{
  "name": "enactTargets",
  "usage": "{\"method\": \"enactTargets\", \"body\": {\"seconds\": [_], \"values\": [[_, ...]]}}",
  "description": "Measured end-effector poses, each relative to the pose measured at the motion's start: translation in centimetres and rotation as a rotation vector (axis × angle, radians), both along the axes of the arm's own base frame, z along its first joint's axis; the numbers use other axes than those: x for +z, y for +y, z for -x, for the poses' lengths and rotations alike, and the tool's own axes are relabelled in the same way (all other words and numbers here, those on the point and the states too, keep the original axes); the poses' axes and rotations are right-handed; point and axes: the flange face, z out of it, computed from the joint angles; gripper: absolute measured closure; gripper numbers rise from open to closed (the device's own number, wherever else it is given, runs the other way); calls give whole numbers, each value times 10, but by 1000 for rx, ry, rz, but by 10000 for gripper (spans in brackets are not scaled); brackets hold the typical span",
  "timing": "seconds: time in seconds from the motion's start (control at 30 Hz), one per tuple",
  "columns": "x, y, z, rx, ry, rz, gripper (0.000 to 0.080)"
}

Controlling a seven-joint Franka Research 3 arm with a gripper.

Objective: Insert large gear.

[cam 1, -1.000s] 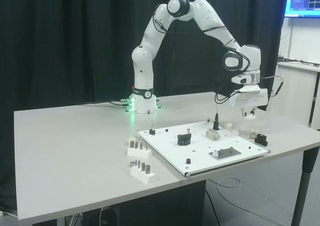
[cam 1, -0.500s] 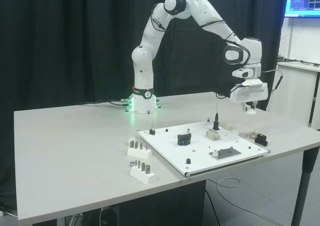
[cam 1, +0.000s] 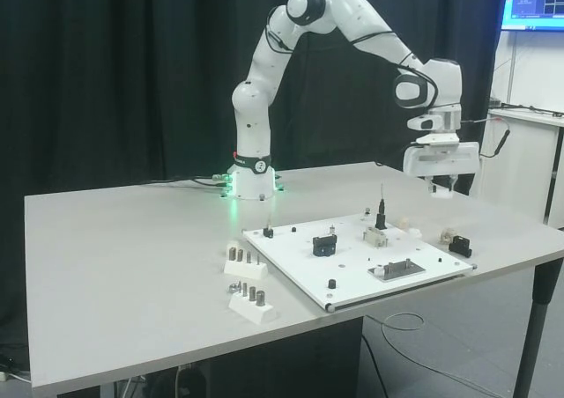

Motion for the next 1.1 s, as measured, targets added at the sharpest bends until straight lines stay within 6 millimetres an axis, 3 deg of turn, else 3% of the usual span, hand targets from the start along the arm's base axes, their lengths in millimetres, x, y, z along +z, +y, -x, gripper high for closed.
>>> {"method": "enactTargets", "body": {"seconds": [0.33, 0.73, 1.1], "values": [[13, -30, -22, -44, -39, 22, 469], [13, -63, -43, -65, -55, 54, 470], [17, -95, -70, -271, -69, 34, 470]]}}
